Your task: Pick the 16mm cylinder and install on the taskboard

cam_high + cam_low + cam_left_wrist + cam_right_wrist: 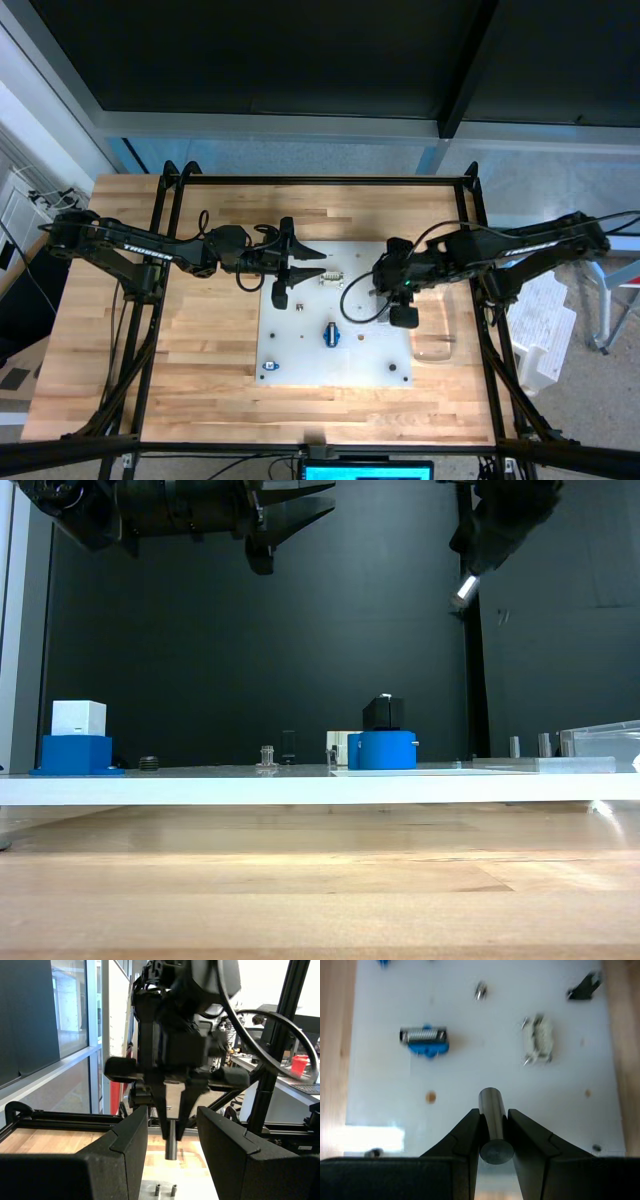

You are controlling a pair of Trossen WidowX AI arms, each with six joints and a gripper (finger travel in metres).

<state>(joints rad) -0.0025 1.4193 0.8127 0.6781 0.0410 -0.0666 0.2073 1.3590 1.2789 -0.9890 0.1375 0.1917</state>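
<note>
Wooden desk [200,330] carries the white taskboard [360,360]. High over the taskboard, the right hand [493,1113] squeezes the 16mm cylinder [492,1127] between its fingers. The left hand [322,263] hangs wide open above the taskboard's far left corner.

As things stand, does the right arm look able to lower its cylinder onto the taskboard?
Probably yes: the right gripper, shut on the 16mm cylinder, hangs over bare taskboard with nothing beneath, and the open left gripper hovers aside, over the board's left part.
</note>
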